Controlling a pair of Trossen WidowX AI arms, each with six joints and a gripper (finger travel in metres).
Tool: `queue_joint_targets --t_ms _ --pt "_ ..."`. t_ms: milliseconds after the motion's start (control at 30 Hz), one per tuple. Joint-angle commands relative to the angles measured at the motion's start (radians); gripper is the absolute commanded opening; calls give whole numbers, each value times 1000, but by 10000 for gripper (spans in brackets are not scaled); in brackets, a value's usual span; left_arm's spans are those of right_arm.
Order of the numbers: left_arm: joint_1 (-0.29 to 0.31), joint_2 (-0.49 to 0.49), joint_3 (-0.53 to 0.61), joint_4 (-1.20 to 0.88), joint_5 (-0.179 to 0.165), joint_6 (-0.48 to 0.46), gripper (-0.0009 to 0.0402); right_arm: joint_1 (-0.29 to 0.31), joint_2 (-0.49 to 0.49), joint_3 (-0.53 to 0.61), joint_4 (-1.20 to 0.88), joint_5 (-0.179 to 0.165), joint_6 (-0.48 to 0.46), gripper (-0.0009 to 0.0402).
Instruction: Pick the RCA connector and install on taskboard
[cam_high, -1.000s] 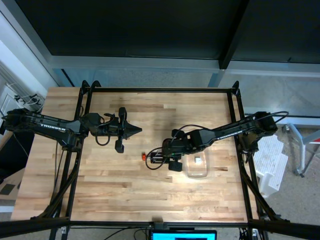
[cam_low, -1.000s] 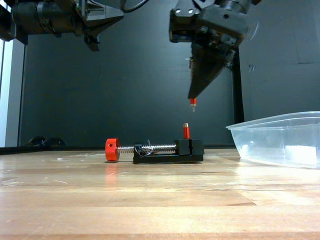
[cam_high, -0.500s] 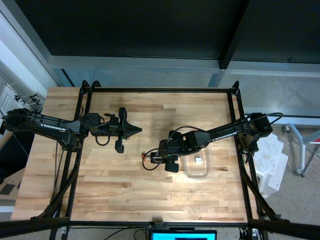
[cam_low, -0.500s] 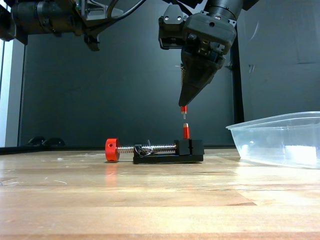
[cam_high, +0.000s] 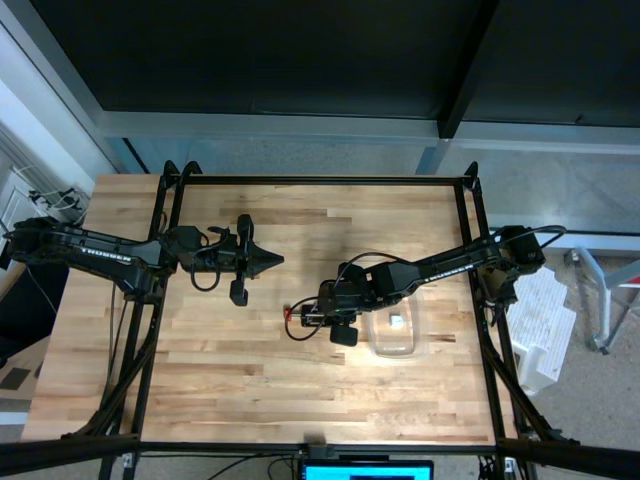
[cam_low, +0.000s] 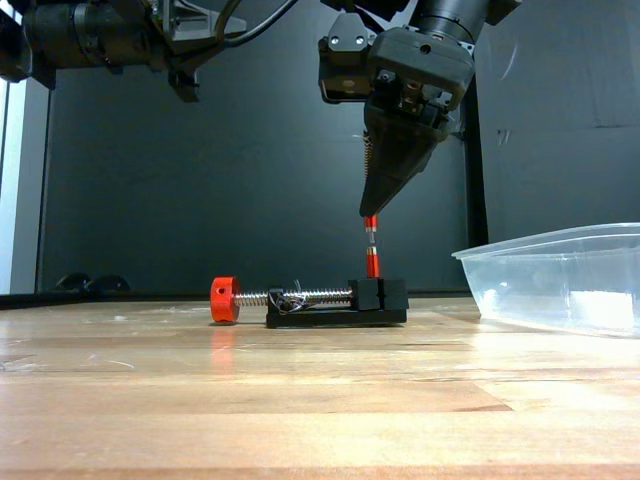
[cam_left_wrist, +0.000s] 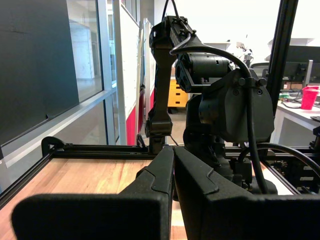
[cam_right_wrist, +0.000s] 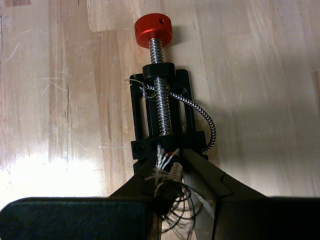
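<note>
The taskboard (cam_low: 335, 301) is a small black block with a silver screw and a red knob (cam_low: 225, 299), lying mid-table; it also shows in the high view (cam_high: 303, 318) and the right wrist view (cam_right_wrist: 160, 120). A red post (cam_low: 372, 263) stands upright on its right end. My right gripper (cam_low: 372, 207) points straight down over that post, shut on the RCA connector (cam_low: 371, 226), whose red tip meets the top of the post. In the right wrist view the connector (cam_right_wrist: 172, 175) sits between the fingers (cam_right_wrist: 210, 181). My left gripper (cam_high: 272, 260) hovers shut, high at the left, away from the board.
A clear plastic tray (cam_low: 560, 275) stands just right of the taskboard, close beside the right arm (cam_high: 395, 340). A braided wire (cam_right_wrist: 201, 114) loops off the board's side. Black frame rails (cam_high: 320, 181) run around the table.
The right gripper moved left over the taskboard and came down, bringing the connector's tip from well above the red post onto its top. The left arm stayed still.
</note>
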Motion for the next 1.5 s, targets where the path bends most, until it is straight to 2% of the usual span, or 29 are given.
queue_joint_targets --t_ms 33,1500 --pt "0 0 0 0 0 0 0 0 -1 -3 1 0 0 0" --pt "0 0 0 0 0 0 0 -14 -2 -39 38 0 -20 0"
